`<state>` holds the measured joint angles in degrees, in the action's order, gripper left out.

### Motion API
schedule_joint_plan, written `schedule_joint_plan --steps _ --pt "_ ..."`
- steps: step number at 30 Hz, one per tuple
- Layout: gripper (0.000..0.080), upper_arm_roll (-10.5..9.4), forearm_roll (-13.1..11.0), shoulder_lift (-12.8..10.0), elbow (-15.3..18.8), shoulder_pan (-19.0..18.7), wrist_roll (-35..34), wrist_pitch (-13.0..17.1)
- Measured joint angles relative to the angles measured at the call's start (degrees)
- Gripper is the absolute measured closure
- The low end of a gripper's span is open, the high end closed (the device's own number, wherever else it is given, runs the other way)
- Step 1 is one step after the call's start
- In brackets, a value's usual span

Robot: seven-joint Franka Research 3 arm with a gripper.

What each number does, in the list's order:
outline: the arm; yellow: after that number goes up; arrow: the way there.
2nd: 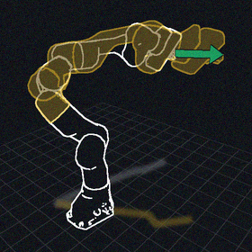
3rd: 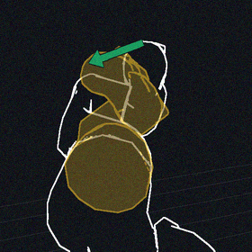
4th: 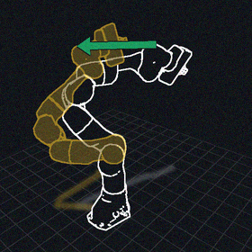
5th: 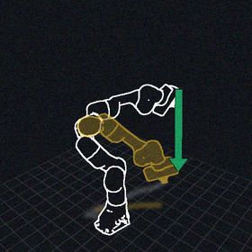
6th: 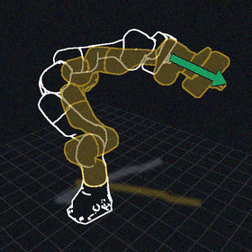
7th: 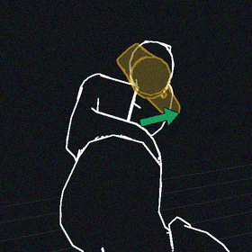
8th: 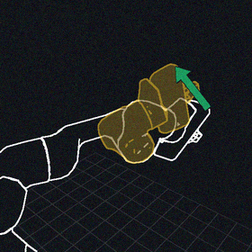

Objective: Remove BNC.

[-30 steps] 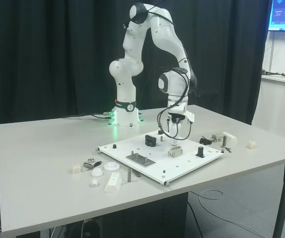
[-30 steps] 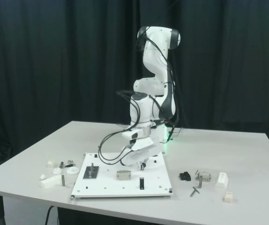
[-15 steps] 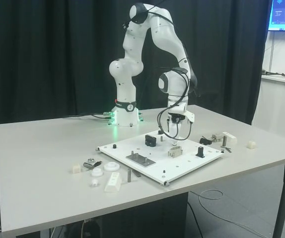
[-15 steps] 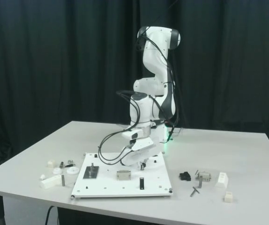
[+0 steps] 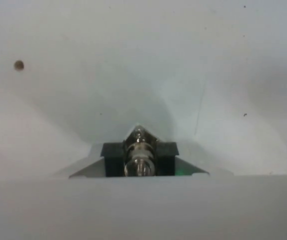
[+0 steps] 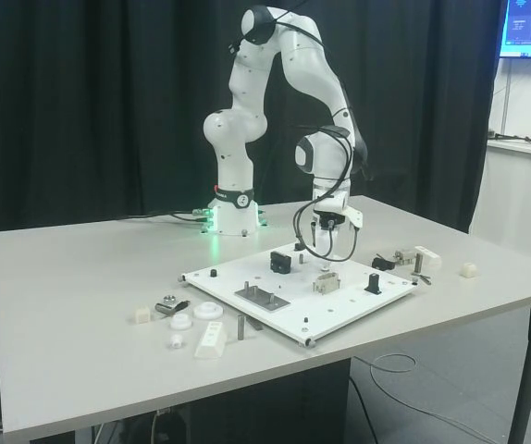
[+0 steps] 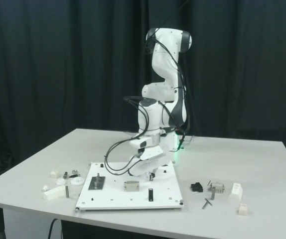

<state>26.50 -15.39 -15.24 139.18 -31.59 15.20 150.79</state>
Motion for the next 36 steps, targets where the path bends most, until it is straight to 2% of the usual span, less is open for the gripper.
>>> schedule_joint_plan --steps 6,28,36 --pt "0.0682 0.00 0.0 0.0 0.0 0.0 1.5 -0.1" --pt "0.0682 -0.01 0.0 0.0 -0.2 0.2 19.6 -0.7" --pt "0.0682 -0.01 0.0 0.0 -0.3 0.2 22.9 -0.8"
